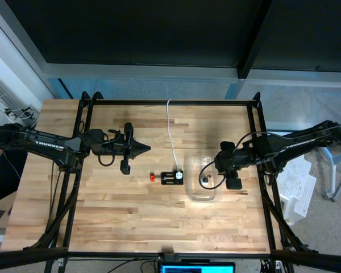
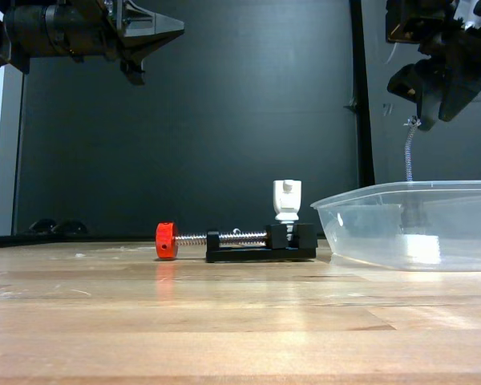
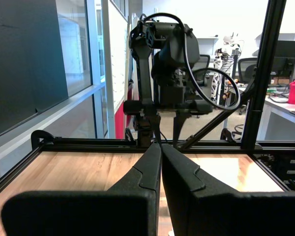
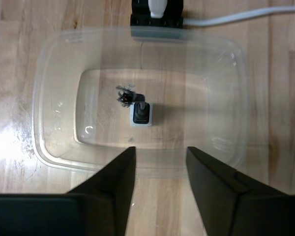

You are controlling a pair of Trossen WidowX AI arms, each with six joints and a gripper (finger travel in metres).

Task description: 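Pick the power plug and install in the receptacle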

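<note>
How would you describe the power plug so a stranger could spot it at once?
Find the clear plastic tray right of the receptacle, below the open right tool; the shut left tool hovers far left. Inside the tray lies the power plug, tiny and black on a pale square piece, with a frayed wire.

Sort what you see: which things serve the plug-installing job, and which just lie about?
Job: power plug, in the clear tray; receptacle with white cable; right hand, open above the tray.
Lying about: left hand, shut, raised over the table's left side.
</note>
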